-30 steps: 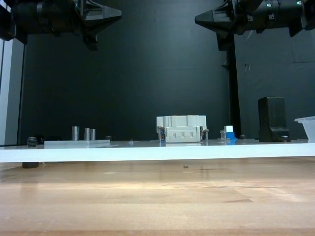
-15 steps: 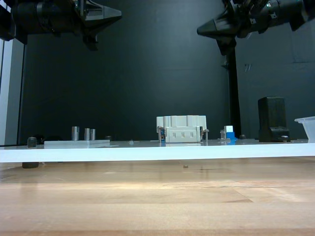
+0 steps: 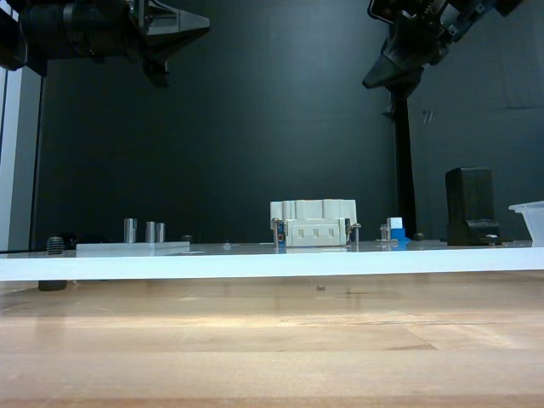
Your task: Pick the 16mm bar from the taskboard and place it in the container
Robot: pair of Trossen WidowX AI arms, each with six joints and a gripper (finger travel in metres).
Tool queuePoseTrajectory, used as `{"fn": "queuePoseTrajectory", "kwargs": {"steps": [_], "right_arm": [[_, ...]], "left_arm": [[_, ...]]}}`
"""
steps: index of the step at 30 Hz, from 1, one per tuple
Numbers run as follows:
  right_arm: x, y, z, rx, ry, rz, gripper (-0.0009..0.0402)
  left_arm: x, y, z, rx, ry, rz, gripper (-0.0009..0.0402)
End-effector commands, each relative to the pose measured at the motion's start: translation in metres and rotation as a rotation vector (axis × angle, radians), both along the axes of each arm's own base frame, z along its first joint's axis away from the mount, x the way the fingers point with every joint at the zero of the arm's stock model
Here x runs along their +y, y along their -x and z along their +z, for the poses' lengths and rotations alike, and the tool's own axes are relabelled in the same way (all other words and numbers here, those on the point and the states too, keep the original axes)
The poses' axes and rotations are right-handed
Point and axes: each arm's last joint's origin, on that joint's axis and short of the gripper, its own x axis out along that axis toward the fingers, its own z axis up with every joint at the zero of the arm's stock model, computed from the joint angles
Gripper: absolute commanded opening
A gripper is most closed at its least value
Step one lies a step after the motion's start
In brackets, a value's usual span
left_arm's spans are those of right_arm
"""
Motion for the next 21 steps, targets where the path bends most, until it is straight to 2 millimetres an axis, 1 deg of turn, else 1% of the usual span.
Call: {"fn": "queuePoseTrajectory", "kwargs": {"steps": [1,6,13,21], "right_arm": [[0.003,-0.006,0.002,0.098,0.004,0.001,0.0],[0.01,-0.015,0.002,0.244,0.0,0.008,0.0],[0.02,-0.024,0.001,0.397,0.036,-0.013,0.0],[0.032,-0.021,0.004,0.519,0.071,-0.043,0.0]], "left_arm": [[0.0,0.0,0.0,-0.001,0.0,0.0,0.0],[0.0,0.0,0.0,0.0,0.0,0.0,0.0],[0.0,0.0,0.0,0.0,0.0,0.0,0.0],[0.0,0.0,0.0,0.0,0.0,0.0,0.0]]}}
